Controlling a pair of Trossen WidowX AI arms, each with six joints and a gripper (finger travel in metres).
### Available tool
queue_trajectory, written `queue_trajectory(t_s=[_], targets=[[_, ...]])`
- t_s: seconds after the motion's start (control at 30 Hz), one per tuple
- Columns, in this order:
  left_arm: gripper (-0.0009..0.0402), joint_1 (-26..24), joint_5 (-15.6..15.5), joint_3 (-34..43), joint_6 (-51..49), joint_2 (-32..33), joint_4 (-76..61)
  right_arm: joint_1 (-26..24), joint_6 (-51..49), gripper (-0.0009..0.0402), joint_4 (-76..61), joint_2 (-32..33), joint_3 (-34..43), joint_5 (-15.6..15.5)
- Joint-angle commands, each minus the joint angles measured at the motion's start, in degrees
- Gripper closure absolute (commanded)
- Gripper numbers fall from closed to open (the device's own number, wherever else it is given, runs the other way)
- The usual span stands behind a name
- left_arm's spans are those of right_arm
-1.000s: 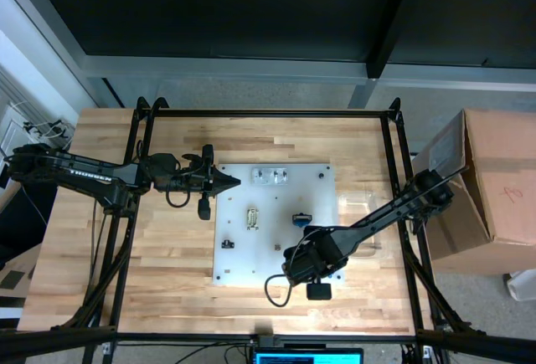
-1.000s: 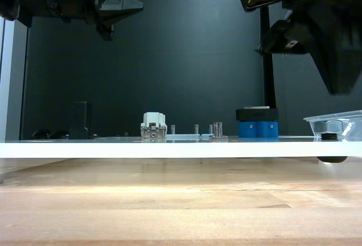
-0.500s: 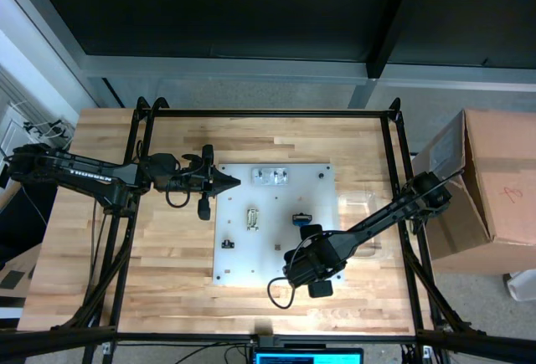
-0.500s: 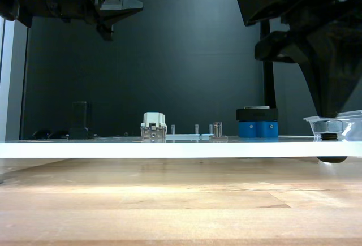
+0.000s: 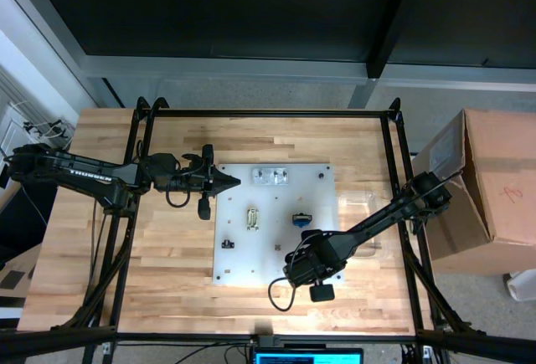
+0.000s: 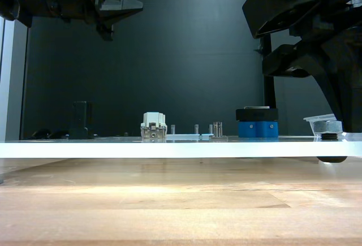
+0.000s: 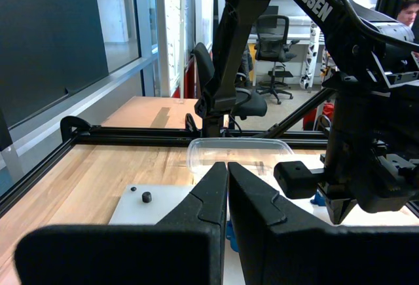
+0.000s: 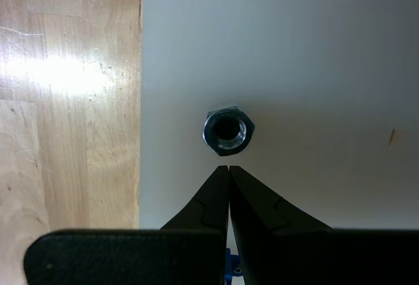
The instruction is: Pick the M12 nut and place it on its threads and fasten
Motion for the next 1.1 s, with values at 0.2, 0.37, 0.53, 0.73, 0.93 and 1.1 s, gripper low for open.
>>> queue_trajectory(t_s=[0.2, 0.37, 0.53, 0.73, 0.93, 1.1], targets=[[0.0393, 0.00, 0.02, 0.00, 0.00, 0.00, 0.02, 0.13, 0.13, 0.0393, 0.57, -0.02, 0.02, -5.29], [0.0393, 0.00, 0.02, 0.00, 0.00, 0.00, 0.02, 0.13, 0.11, 0.0393, 0.74, -0.02, 0.02, -4.90], [0.0393, 0.00, 0.02, 0.00, 0.00, 0.00, 0.00, 0.11, 0.09, 0.0393, 0.63, -0.02, 0.02, -4.87], [0.0393, 0.00, 0.02, 0.00, 0.00, 0.00, 0.00, -0.20, -0.11, 0.0393, -0.46, -0.90, 0.02, 2.16], [0.0393, 0.00, 0.02, 0.00, 0.00, 0.00, 0.02, -0.55, -0.55, 0.0393, -2.40, -2.69, 0.02, 6.97], [0.0393, 0.02, 0.02, 0.00, 0.00, 0.00, 0.02, -0.55, -0.52, 0.0393, -2.71, -2.73, 0.02, 6.60]])
